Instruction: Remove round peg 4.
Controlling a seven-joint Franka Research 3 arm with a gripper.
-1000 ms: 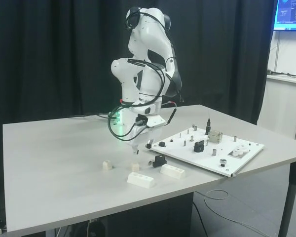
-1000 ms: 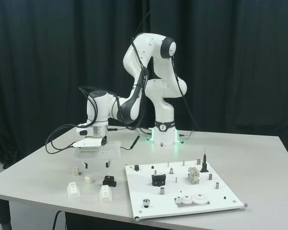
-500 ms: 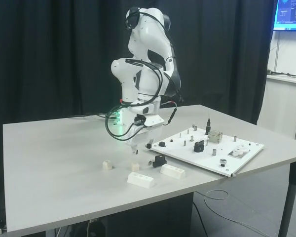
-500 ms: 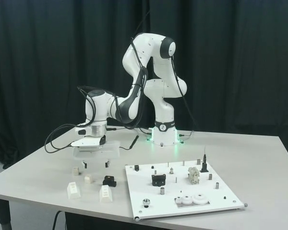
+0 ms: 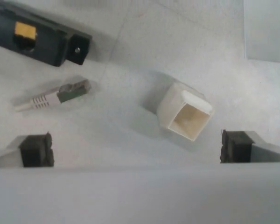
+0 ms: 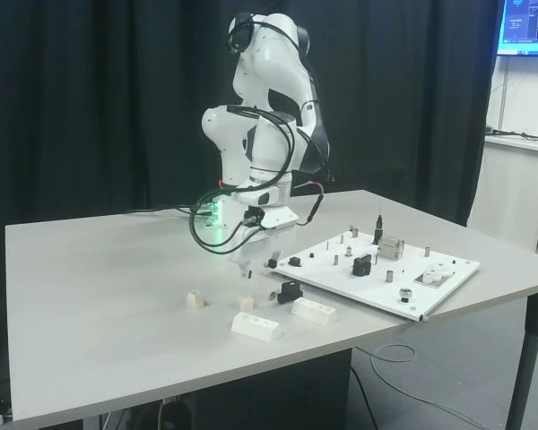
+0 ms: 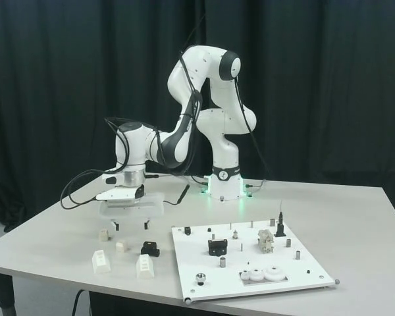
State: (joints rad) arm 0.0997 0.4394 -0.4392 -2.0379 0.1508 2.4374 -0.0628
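Several small grey round pegs point(image 7: 222, 262) stand upright on the white board point(image 7: 250, 280); I cannot tell which one is peg 4. My gripper point(image 7: 131, 226) hangs open over the bare table to the left of the board, away from the pegs, and holds nothing. In the wrist view the gripper point(image 5: 135, 148) shows its black fingertips point(image 5: 36, 150) wide apart. A small hollow white block point(image 5: 184, 112) lies on the table between them, nearer one finger. From the first room view the gripper point(image 6: 257, 267) is just off the board's point(image 6: 448, 291) near-left corner.
Beside the gripper on the table lie two small white blocks point(image 7: 105, 234) point(image 7: 122, 245), a black connector piece point(image 7: 149, 249) and two longer white blocks point(image 7: 101, 261) point(image 7: 145, 265). The wrist view also shows the black connector point(image 5: 37, 37) and a small cable plug point(image 5: 53, 95).
The arm has lifted the open gripper a little off the table and drifted slightly away from the board. Nothing was picked up; the loose parts have not moved.
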